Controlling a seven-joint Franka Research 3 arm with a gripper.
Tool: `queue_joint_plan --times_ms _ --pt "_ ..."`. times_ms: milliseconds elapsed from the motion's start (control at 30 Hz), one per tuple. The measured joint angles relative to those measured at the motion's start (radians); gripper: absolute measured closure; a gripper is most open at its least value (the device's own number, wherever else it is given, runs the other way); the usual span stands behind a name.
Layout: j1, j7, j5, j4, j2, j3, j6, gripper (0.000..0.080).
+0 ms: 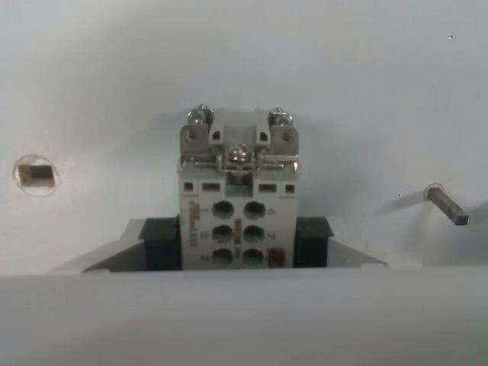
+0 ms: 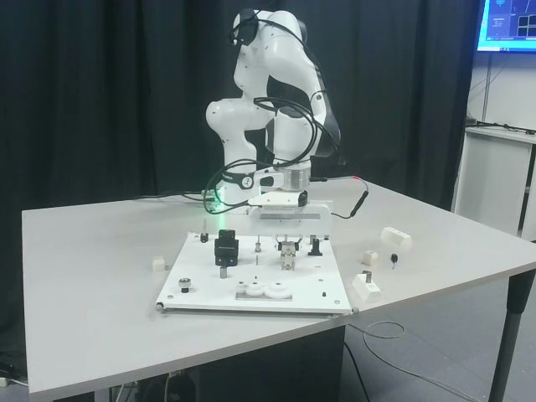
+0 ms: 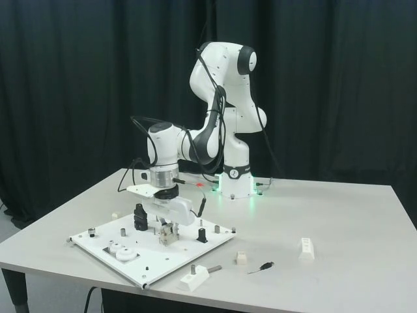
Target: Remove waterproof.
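The waterproof connector (image 1: 238, 191) is a white block with several round holes and a metal screw clamp at one end. It stands on the white board (image 2: 322, 280) near the board's middle (image 2: 289, 254) (image 3: 168, 235). My gripper (image 1: 238, 244) is down over it, and the black fingertips (image 1: 160, 242) press against both of its sides. The gripper is shut on the connector. In the room views the hand (image 2: 285, 219) (image 3: 171, 210) sits directly above the block, hiding its upper part.
On the board stand a black part (image 2: 226, 249), a black clip (image 2: 315, 246), white gears (image 2: 266, 291) and small pegs (image 1: 448, 206). Loose white pieces lie on the grey table to the right (image 2: 395, 239) (image 2: 367, 286).
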Motion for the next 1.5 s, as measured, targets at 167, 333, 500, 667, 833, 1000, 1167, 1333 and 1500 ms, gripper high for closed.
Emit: queue_joint_plan --times_ms 167,333,500,667,833,1000,1167,1333,1500 --pt "0.0 -0.001 -0.001 0.0 0.0 0.0 0.0 0.0492" --pt "0.0 -0.003 -0.001 0.0 0.0 0.0 0.0 0.0492" --pt "0.0 -0.006 -0.002 0.0 0.0 0.0 0.0 0.0492" --pt "0.0 -0.009 -0.002 0.0 -0.001 0.0 0.0 0.0492" --pt "0.0 -0.011 -0.002 0.0 -0.001 0.0 0.0 0.0492" --pt "0.0 -0.016 -0.002 0.0 -0.003 -0.001 0.0 0.0492" --pt "0.0 -0.024 -0.007 0.0 -0.003 -0.004 0.002 0.0492" --pt "-0.001 -0.058 -0.023 0.0 -0.003 -0.015 0.009 0.0492" --pt "-0.002 -0.083 -0.023 0.0 0.003 -0.02 0.018 0.0492"
